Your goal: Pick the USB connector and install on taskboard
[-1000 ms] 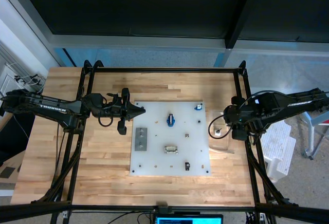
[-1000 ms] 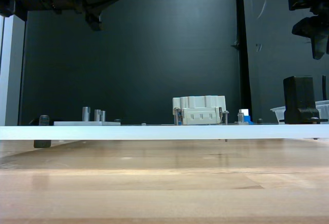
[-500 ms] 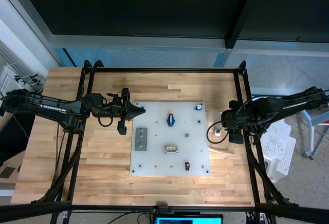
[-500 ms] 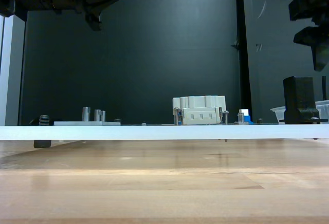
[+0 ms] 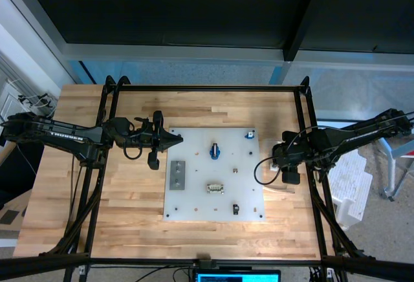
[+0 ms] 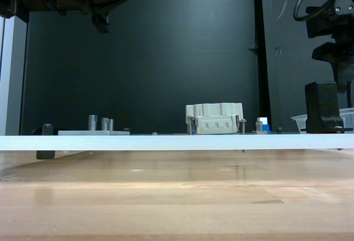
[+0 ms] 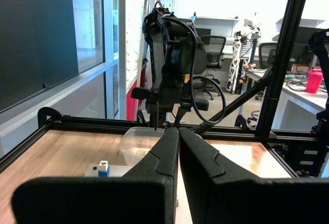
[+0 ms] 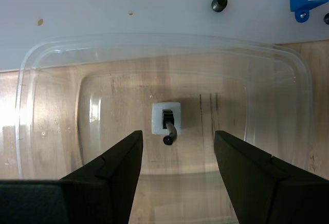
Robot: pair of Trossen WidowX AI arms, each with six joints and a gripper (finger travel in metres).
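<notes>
The USB connector (image 8: 165, 117), a small white block with a dark slot and a short stub, lies in the middle of a clear plastic tray (image 8: 51, 49). My right gripper (image 8: 176, 134) hangs open straight above it, one finger on each side, not touching it. From above, the right gripper (image 5: 283, 165) covers the tray (image 5: 277, 183) just off the right edge of the white taskboard (image 5: 194, 198). My left gripper (image 5: 176, 140) is shut and empty, held high over the taskboard's left edge, with its fingers (image 7: 169, 147) pressed together.
The taskboard carries a blue fitting (image 5: 215, 151), a grey block (image 5: 176, 175), a metal socket (image 5: 215, 189) and a black socket (image 5: 236, 209). A black frame (image 5: 304, 120) borders the table. The black socket (image 6: 322, 108) stands in front of the right gripper (image 6: 338, 69).
The right arm has swung left and come down over the clear tray, its gripper now lower. The left arm has not moved.
</notes>
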